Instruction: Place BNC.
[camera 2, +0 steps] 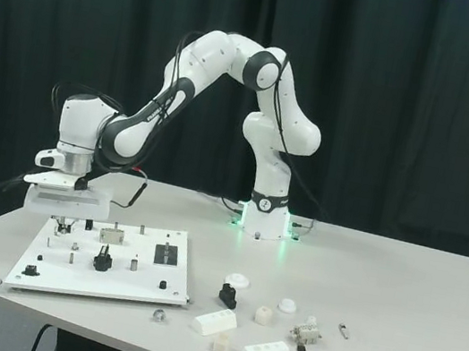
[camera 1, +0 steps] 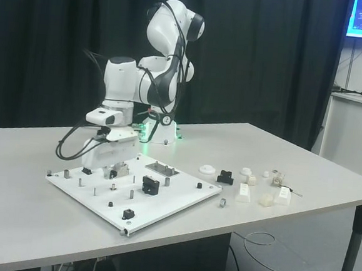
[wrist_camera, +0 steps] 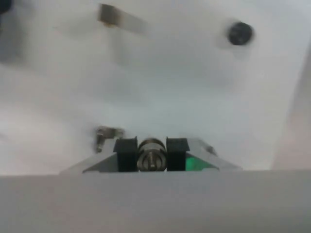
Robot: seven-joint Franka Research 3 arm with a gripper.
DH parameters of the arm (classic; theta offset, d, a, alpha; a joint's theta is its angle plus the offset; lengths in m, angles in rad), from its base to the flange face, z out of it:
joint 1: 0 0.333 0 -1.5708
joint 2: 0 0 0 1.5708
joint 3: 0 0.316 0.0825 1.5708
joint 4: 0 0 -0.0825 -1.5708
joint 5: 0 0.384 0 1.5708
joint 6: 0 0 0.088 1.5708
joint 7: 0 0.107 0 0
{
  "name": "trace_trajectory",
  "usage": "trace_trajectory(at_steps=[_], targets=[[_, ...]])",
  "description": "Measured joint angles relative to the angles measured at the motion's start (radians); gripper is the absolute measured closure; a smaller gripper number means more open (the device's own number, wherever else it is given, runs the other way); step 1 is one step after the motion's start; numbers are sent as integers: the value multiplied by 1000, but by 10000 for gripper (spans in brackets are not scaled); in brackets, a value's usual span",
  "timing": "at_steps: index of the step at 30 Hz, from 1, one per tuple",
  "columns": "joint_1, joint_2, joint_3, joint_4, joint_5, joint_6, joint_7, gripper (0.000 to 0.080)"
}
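Note:
In the wrist view my gripper (wrist_camera: 152, 156) is shut on the BNC connector (wrist_camera: 151, 153), a small metal cylinder held between the two black fingers (wrist_camera: 126, 154). It hangs just over the white board (wrist_camera: 170, 87), beside a small metal post (wrist_camera: 104, 136). The room views place the gripper (camera 1: 117, 167) low over the board's far left corner (camera 1: 71, 177), the hand tilted down. From the second room camera the gripper (camera 2: 62, 222) sits at the back left of the board (camera 2: 106, 285); the connector is hidden there.
The board carries a black block (camera 1: 150, 184), a metal bracket (camera 1: 163, 168), several small posts and a black knob (wrist_camera: 240, 33). Loose white blocks (camera 1: 244, 193), a black piece (camera 1: 225, 176) and small metal parts (camera 2: 304, 335) lie on the grey table right of the board.

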Motion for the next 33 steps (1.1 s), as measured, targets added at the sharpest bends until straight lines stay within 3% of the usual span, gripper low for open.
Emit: trace_trajectory(at_steps=[11,26,33], targets=[[-39,52,-14,69,10,28,49,682],[-120,176,-14,219,124,33,104,682],[-149,238,-13,297,168,4,165,682]])
